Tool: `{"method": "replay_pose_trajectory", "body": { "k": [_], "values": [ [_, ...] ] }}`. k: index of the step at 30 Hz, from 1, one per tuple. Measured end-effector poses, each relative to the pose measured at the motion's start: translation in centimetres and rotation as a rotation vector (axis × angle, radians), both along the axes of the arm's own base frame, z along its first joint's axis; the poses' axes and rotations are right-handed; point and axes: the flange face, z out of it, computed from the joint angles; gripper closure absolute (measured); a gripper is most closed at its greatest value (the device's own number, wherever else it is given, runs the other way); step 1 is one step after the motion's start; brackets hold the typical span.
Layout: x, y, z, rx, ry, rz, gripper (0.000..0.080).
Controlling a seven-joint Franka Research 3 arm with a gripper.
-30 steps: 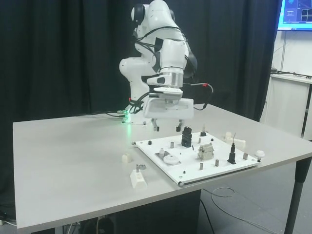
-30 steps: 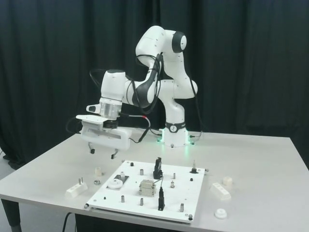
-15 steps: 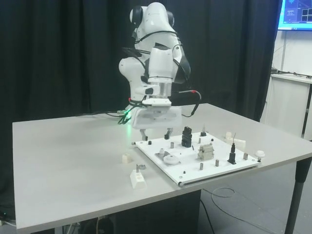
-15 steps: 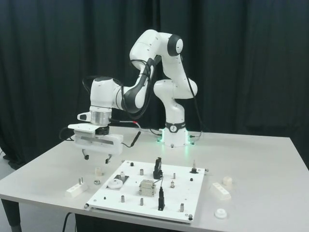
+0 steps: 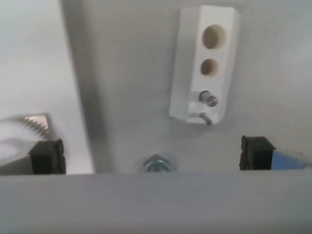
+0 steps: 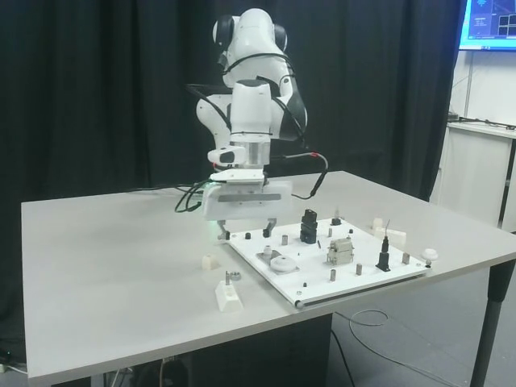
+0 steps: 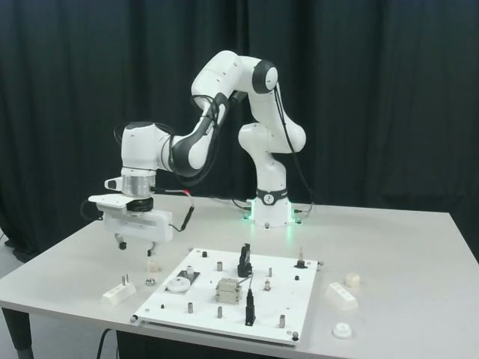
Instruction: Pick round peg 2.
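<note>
Hovering above the table [image 6: 105, 250] with nothing held, the pincer [image 5: 151, 156] has its two black fingertips [image 5: 47, 157] spread wide apart, one at lower left and one at lower right of the wrist picture. Between them, at the bottom centre, lies a hex nut [image 5: 157, 163]. Above that, in the upper right of centre, sits the white block [image 5: 204, 63]: two empty holes toward its upper end and two small pegs [image 5: 210, 99] standing at its lower end. Which of these is round peg 2 I cannot tell; the thicker one is my guess. In the second room view the pincer [image 7: 132, 245] hangs in the left half, above and slightly right of the block [image 7: 118, 293], left of the white board [image 7: 299, 314]. Judging by this, the peg stands upright, so the pincer must shift toward the block, centre over the peg and descend.
</note>
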Motion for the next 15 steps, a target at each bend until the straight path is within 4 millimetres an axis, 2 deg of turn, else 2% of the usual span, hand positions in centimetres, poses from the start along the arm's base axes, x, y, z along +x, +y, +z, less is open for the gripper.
{"method": "replay_pose_trajectory", "body": {
  "k": [7, 15],
  "values": [
    [0.9, -1.5, -0.6, 0.004, 0.016, -0.019, 0.0003],
    [1.8, -2.1, -2.5, 0.011, 0.028, -0.012, 0.0003]
  ]
}}
